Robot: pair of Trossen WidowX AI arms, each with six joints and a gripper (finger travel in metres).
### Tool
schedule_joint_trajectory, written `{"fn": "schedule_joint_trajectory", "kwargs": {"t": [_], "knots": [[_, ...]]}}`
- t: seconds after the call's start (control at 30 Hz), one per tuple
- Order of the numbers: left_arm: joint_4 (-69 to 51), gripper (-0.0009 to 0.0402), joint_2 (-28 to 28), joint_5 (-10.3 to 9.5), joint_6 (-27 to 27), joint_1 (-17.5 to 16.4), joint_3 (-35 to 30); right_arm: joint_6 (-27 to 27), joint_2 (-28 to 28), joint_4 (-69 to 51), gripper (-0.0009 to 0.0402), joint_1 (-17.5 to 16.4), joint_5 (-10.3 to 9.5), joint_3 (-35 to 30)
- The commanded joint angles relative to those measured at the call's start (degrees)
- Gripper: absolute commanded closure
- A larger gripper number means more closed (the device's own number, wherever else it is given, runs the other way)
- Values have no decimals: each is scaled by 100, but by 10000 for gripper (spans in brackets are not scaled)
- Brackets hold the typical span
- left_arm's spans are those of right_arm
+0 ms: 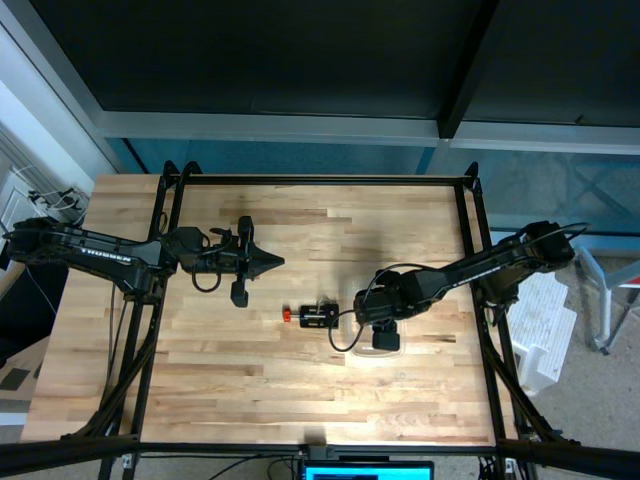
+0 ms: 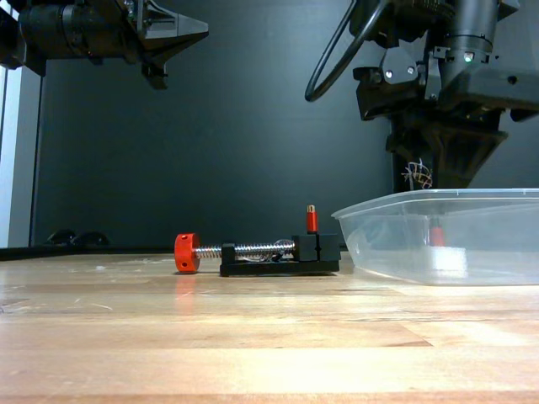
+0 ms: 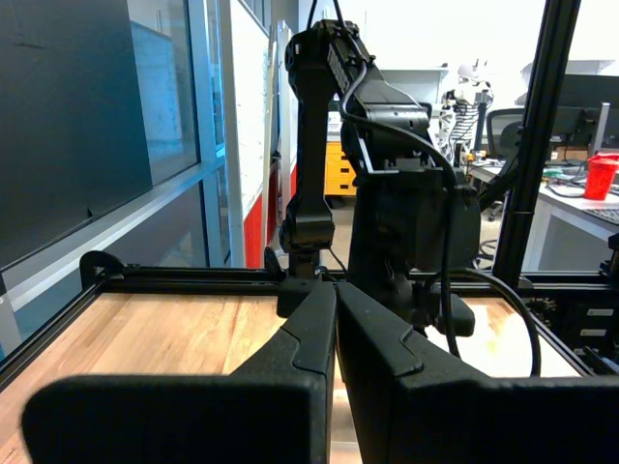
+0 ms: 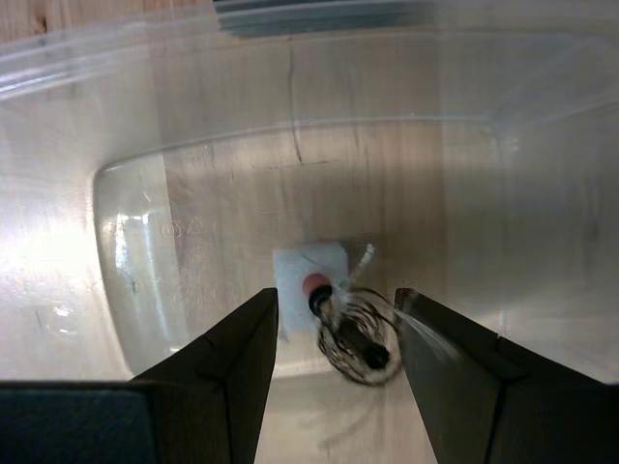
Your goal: Pick the rca connector and install on the hub
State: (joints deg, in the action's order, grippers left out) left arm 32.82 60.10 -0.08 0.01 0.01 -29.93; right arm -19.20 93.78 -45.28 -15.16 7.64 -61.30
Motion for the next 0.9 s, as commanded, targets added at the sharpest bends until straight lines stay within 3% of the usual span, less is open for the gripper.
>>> {"fn": "schedule_joint_trajectory", "kwargs": {"t": [0.03, 0.63, 0.9], "knots": [[2, 393, 2, 2, 0, 0, -2, 4, 55, 39, 228, -7, -22, 39], [2, 393, 2, 2, 0, 0, -2, -2, 52, 452, 230, -24, -15, 348], [2, 393, 2, 2, 0, 0, -2, -2, 50, 505, 288, -26, -17, 374]]}}
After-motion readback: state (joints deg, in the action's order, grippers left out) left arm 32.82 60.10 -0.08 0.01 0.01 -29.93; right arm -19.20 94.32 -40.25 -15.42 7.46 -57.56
